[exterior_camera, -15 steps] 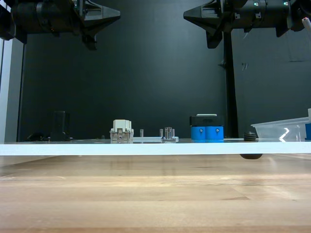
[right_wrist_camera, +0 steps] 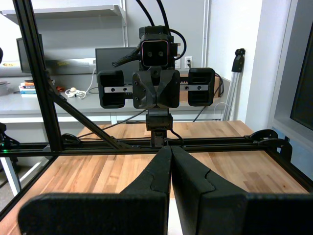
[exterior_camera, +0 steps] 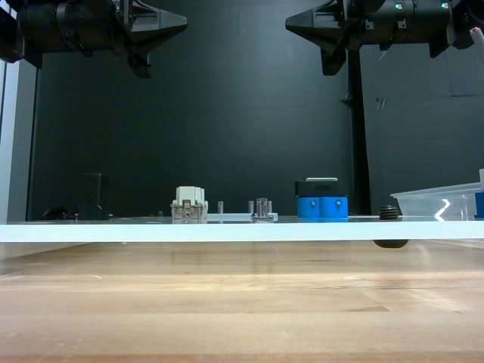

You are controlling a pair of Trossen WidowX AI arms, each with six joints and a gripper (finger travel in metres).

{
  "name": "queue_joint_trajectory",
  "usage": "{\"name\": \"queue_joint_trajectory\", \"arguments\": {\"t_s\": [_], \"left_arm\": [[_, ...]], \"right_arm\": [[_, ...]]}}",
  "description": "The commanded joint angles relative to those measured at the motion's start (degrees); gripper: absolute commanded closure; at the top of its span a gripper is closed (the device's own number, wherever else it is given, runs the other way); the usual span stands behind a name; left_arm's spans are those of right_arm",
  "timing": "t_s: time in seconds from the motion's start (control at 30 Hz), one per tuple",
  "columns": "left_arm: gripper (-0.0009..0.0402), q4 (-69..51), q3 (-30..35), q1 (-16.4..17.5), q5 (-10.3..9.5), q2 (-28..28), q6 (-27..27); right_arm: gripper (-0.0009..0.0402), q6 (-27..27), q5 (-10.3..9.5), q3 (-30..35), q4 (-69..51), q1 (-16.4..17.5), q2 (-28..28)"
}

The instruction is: Remove the rj45 connector and place it in the container

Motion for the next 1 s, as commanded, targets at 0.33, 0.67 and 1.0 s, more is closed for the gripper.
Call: {"name": "queue_joint_trajectory", "arguments": {"t_s": [0.33, 0.67, 1.0], "left_arm": [[0.0392, 0.0, 0.02, 0.02, 0.0, 0.0, 0.0], [0.0392, 0.0, 0.02, 0.0, 0.0, 0.0, 0.0], [0.0392, 0.0, 0.02, 0.02, 0.0, 0.0, 0.0]], "right_arm": [[0.0394, 0.13, -0.83, 7.02, -19.67, 1.51, -0.7], [0.0394, 2.27, 8.61, 18.86, -51.63, 6.69, -0.57], [0.0394, 8.79, 12.11, 23.04, -68.17, 12.92, -0.57]]}}
